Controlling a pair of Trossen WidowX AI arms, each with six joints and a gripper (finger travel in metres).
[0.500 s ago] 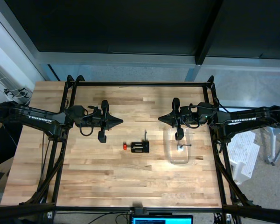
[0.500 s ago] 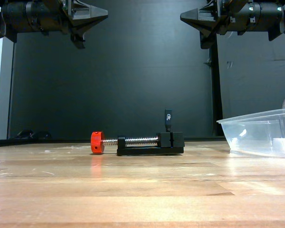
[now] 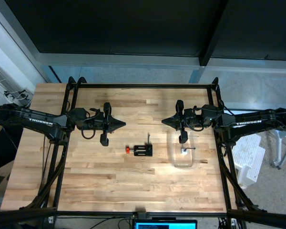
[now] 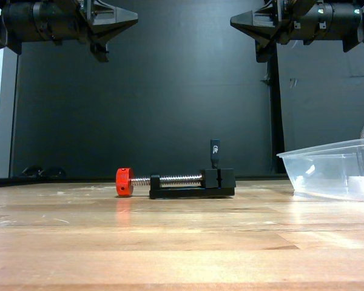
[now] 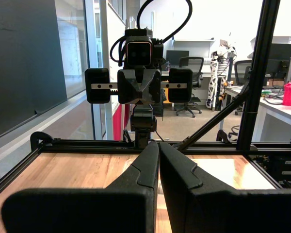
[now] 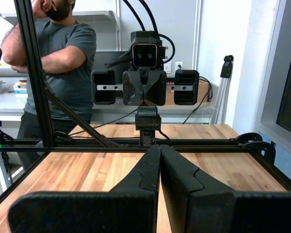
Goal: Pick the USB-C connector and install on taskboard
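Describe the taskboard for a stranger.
On the wooden table, nearside of the gap between the raised, shut left gripper and right gripper, left of the clear tray, lies the taskboard. It alone is a small black block with an orange-red knob.

dark panel wall [image 4: 170, 91] | grey floor [image 3: 133, 74] | wooden table [image 3: 133, 188] (butcher-block planks)

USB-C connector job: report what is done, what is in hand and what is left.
Done: nothing visible. The USB-C connector lies in the clear tray, apart from the taskboard. In hand: nothing. The left gripper and the right gripper hang shut, high above the table, facing each other. Left: the pick, the carry and the install on the taskboard.
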